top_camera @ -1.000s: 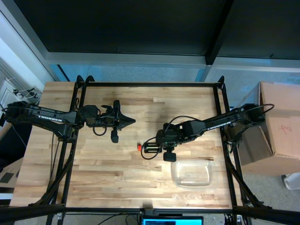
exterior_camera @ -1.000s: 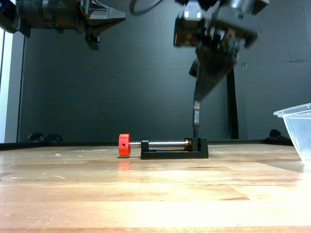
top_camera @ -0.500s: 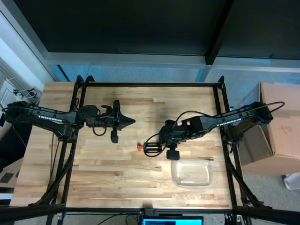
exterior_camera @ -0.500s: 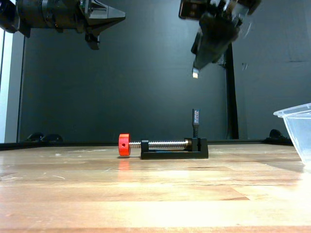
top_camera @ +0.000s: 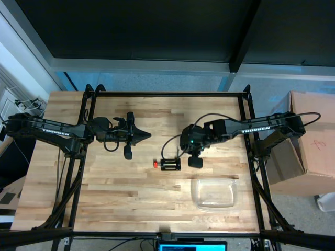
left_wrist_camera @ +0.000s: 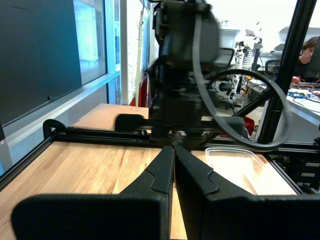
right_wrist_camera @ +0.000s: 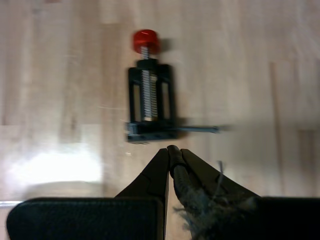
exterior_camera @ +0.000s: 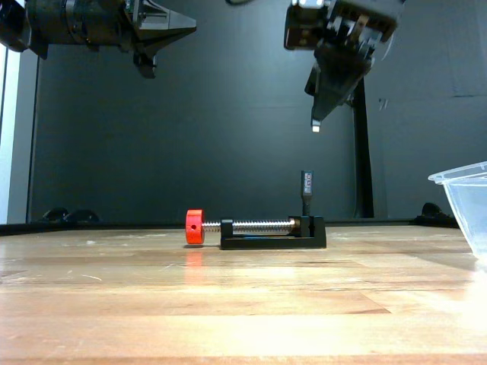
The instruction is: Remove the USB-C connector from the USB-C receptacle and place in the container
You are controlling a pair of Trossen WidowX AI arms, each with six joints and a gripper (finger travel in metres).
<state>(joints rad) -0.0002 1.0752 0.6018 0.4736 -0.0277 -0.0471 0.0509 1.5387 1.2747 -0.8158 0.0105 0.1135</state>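
Note:
The USB-C connector (exterior_camera: 316,128) is held clear of its seat, its small silver tip poking down from my right gripper (exterior_camera: 317,114), which is shut on it high above the table. In the right wrist view the connector (right_wrist_camera: 173,153) sits pinched between the shut fingers. Below it, the USB-C receptacle (exterior_camera: 307,182) stands upright in a black vise (exterior_camera: 272,233) with a red knob (exterior_camera: 195,226). The clear container (top_camera: 213,193) lies nearer than the vise, to its right. My left gripper (top_camera: 148,135) hovers shut over the left half of the table, holding nothing.
A black frame (top_camera: 166,94) runs around the table. The vise (top_camera: 170,165) sits near the table's middle. A cardboard box (top_camera: 311,141) stands beyond the right edge. The container's rim (exterior_camera: 460,176) shows at the right in the low view.
My right gripper has risen from the receptacle with the connector pulled out of it, then shifted slightly right and away from the vise. The left arm has not moved.

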